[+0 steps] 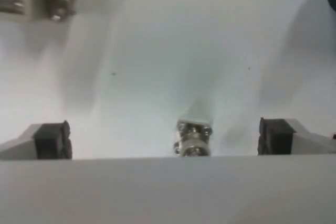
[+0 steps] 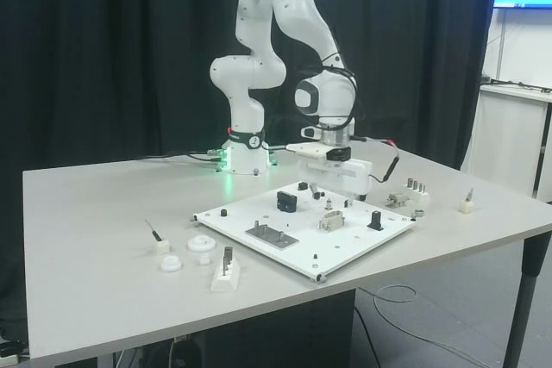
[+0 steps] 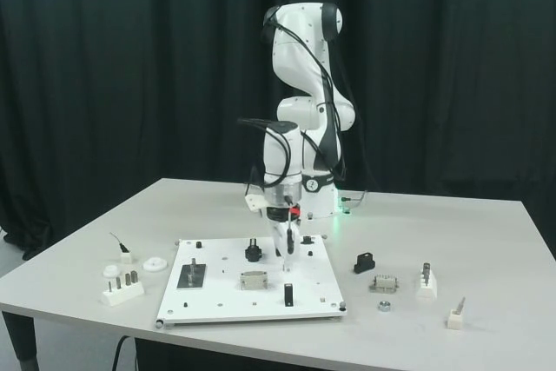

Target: Pick D-SUB.

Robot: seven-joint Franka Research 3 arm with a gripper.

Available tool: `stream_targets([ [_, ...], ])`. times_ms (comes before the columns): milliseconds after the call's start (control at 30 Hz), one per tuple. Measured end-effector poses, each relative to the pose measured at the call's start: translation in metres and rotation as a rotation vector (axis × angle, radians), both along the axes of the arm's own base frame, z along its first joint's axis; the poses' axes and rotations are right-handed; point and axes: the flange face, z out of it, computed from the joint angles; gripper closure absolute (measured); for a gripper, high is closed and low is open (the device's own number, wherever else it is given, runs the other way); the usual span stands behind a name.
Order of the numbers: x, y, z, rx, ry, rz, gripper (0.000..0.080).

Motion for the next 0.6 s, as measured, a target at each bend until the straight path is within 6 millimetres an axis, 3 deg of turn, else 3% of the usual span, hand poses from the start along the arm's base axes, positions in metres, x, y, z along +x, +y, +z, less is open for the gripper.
stream_targets([
  [600, 0.008, 0.003, 0.034, -0.040, 0.005, 0.067, 0.0003],
])
